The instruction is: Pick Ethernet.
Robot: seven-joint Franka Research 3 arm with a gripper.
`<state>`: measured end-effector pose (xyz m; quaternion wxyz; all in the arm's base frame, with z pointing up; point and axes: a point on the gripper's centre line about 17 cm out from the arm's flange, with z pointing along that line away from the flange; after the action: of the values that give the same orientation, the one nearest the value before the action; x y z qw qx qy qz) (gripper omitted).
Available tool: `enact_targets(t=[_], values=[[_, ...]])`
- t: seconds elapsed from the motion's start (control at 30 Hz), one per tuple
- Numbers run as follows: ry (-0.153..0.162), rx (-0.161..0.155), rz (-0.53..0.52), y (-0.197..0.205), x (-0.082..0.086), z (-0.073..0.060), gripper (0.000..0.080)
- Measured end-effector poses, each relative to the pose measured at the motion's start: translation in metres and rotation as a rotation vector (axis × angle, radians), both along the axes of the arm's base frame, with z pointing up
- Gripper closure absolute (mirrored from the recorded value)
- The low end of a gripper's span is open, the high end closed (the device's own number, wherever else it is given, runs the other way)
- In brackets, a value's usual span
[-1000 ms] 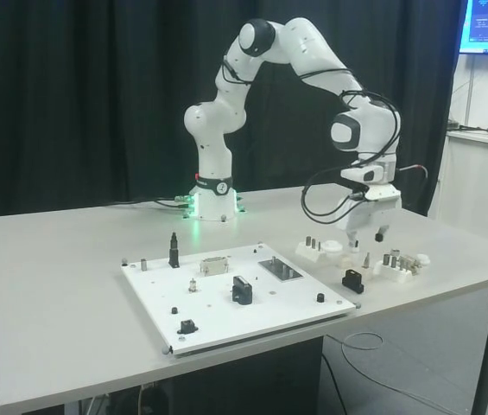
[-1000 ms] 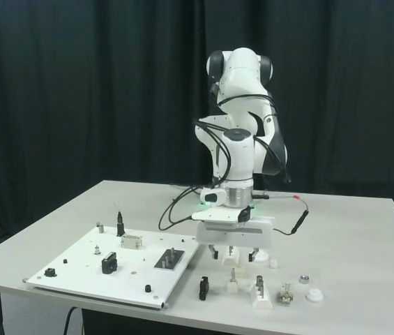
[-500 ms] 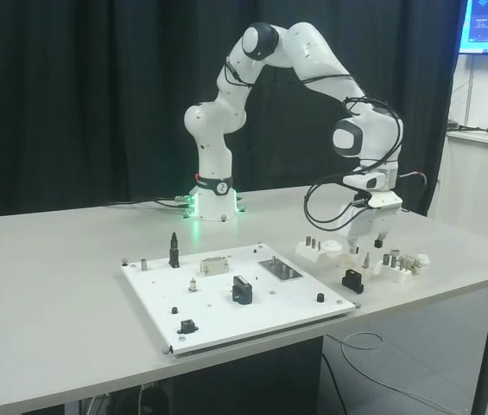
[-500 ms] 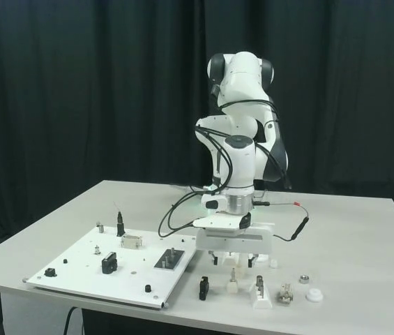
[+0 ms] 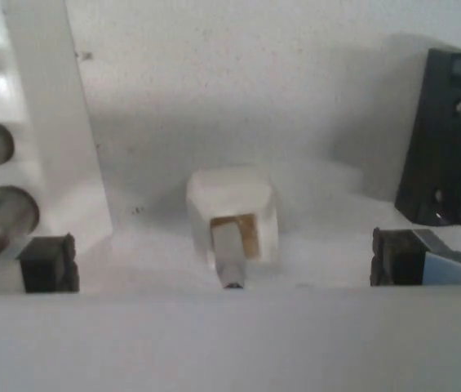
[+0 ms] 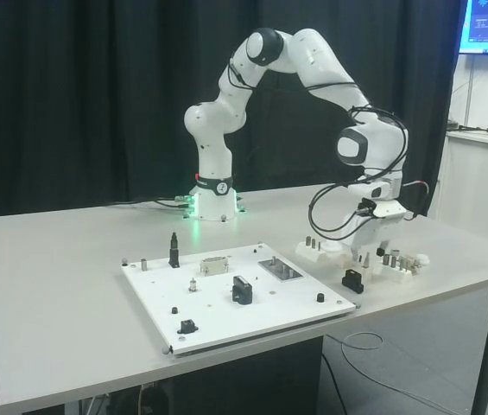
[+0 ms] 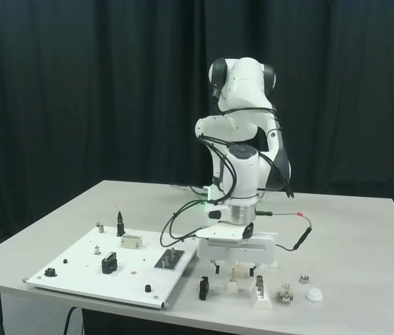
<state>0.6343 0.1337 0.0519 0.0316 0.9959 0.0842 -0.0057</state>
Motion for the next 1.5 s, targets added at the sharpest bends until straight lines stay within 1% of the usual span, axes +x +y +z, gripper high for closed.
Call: enact_targets(t=[0.13, 0.33, 1.0, 1.27, 1.43, 1.47, 1.5], values=[[0.003, -0.002, 0.004, 0.002, 0.001, -0.004, 0.0003], [0.005, -0.003, 0.006, 0.003, 0.001, -0.007, 0.0003], [0.019, -0.005, 0.000, -0.001, -0.002, -0.008, 0.0003], [0.019, -0.006, -0.005, -0.005, -0.001, -0.007, 0.0003], [0.017, -0.015, 0.000, -0.009, 0.001, -0.006, 0.0003], [0.017, -0.016, 0.000, -0.010, 0.001, -0.006, 0.0252], [0.017, -0.017, 0.000, -0.010, 0.002, -0.005, 0.0252]])
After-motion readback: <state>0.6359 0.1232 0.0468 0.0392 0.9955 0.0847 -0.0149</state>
